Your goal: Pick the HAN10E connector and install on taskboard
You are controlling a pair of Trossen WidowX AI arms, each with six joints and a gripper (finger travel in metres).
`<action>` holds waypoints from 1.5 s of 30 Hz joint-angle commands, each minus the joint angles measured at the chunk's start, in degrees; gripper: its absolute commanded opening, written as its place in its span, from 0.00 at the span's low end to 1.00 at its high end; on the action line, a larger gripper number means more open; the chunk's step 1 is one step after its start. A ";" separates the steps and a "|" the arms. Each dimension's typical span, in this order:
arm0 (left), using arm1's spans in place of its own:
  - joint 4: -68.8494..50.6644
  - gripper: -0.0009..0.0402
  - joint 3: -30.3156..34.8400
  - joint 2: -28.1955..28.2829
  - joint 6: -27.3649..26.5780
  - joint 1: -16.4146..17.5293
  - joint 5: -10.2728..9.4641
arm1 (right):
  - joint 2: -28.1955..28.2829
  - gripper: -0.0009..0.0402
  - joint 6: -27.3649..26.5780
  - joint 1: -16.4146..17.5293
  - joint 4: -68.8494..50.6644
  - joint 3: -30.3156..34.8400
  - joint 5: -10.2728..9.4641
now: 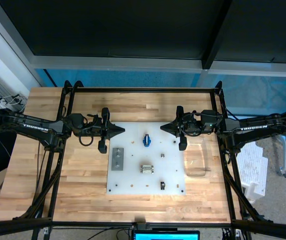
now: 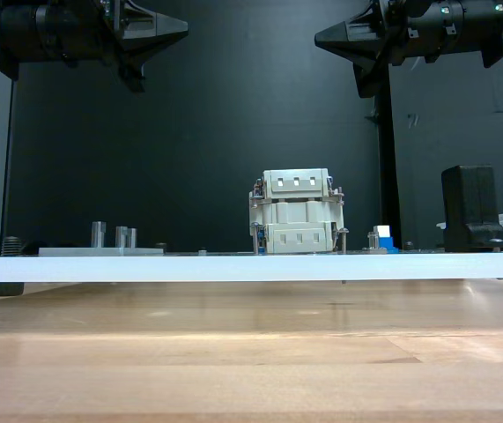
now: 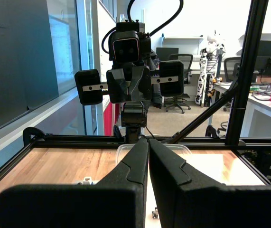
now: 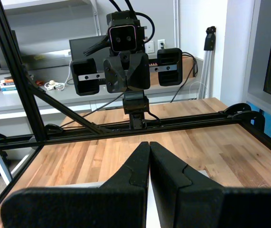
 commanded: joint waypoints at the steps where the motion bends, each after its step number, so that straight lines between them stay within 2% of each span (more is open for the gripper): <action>1: 0.00 0.02 0.02 0.00 0.00 0.00 0.02 | 0.00 0.02 -0.17 0.02 1.11 0.02 -0.31; 6: 0.00 0.02 0.02 0.00 0.00 0.00 0.02 | -0.11 0.02 -3.74 0.04 1.60 0.02 -0.33; 12: 0.02 0.02 0.02 0.00 0.00 0.00 0.02 | -0.11 0.02 -4.61 0.02 1.60 0.02 -0.35; 45: 0.00 0.02 0.02 0.00 0.00 0.00 0.02 | -0.11 0.02 -4.59 0.02 0.00 0.02 -0.33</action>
